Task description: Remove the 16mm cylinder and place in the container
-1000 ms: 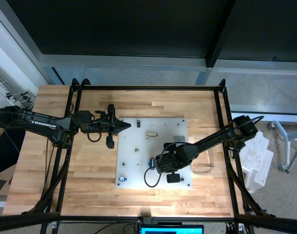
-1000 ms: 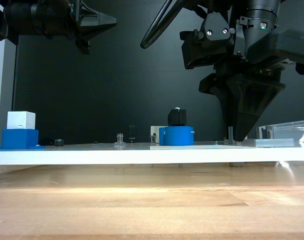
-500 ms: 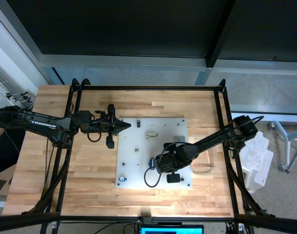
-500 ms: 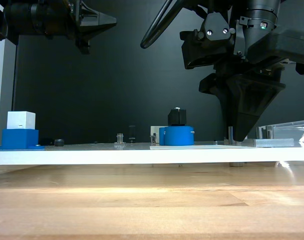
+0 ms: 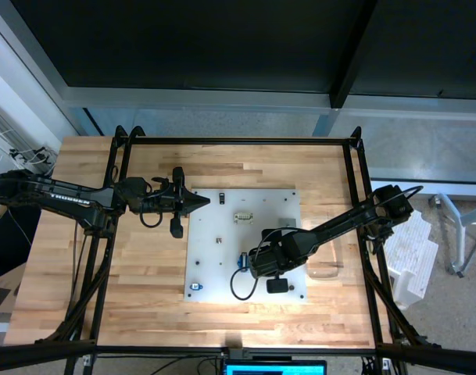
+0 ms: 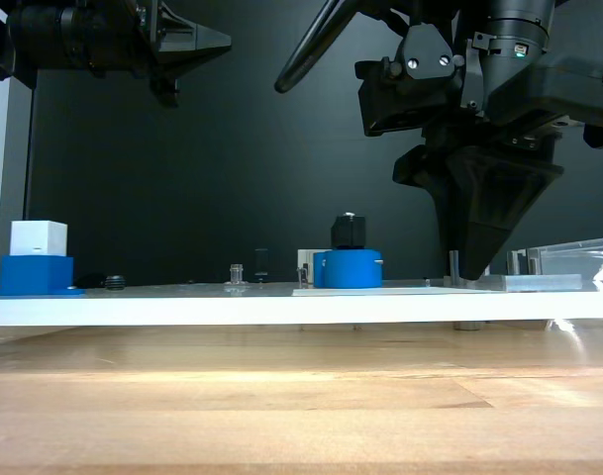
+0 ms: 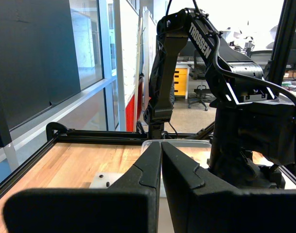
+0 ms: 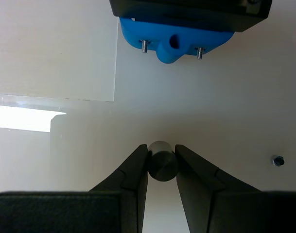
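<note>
Your high view is evenly lit from overhead: the pale wooden bench (image 5: 144,266) and white square board (image 5: 214,266) read bright, shadows fall soft, and the left tool (image 5: 202,201), near the board's far left corner, shows plain black. At bench height a black backdrop makes the right tool (image 6: 469,269), tip down on the board, almost a silhouette, and a pale band of glare crosses the blurred near wood. The left wrist view is backlit, with the far room washed out and the tool's closed fingers (image 7: 148,170) dark and soft. In the right wrist view one patch of board is blown out white, while the short silver-grey metal cylinder (image 8: 162,162) pinched between the tool's fingers looks sharp.
</note>
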{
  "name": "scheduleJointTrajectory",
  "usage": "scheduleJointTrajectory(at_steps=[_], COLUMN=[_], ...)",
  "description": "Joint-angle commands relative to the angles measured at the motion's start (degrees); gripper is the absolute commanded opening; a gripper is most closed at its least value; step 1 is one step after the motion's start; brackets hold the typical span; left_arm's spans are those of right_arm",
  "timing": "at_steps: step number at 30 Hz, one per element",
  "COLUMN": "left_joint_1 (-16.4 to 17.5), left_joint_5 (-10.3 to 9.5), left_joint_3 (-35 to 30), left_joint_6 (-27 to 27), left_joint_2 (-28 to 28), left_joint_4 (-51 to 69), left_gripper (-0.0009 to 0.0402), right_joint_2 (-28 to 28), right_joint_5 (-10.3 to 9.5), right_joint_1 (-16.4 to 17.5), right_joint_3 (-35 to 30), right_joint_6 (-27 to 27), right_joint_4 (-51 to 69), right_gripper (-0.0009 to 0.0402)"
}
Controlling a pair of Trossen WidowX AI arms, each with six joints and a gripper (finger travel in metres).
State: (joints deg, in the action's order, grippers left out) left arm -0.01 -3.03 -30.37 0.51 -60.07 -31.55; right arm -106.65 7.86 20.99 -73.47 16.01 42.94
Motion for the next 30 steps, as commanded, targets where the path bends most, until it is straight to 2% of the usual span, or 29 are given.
scheduleJointTrajectory(at_steps=[1,30], left_joint_1=[0.0,0.02], left_joint_5=[0.02,0.02], left_joint_3=[0.0,0.0], left_joint_6=[0.0,0.0], left_joint_2=[0.0,0.0], left_joint_4=[0.0,0.0], left_gripper=[0.0,0.0], right_joint_2=[0.04,0.2], right_joint_5=[0.0,0.02], right_joint_1=[0.0,0.02], right_joint_3=[-0.04,-0.04], right_joint_6=[0.07,0.04], right_joint_4=[-0.85,-1.57], right_gripper=[0.0028,0.0027])
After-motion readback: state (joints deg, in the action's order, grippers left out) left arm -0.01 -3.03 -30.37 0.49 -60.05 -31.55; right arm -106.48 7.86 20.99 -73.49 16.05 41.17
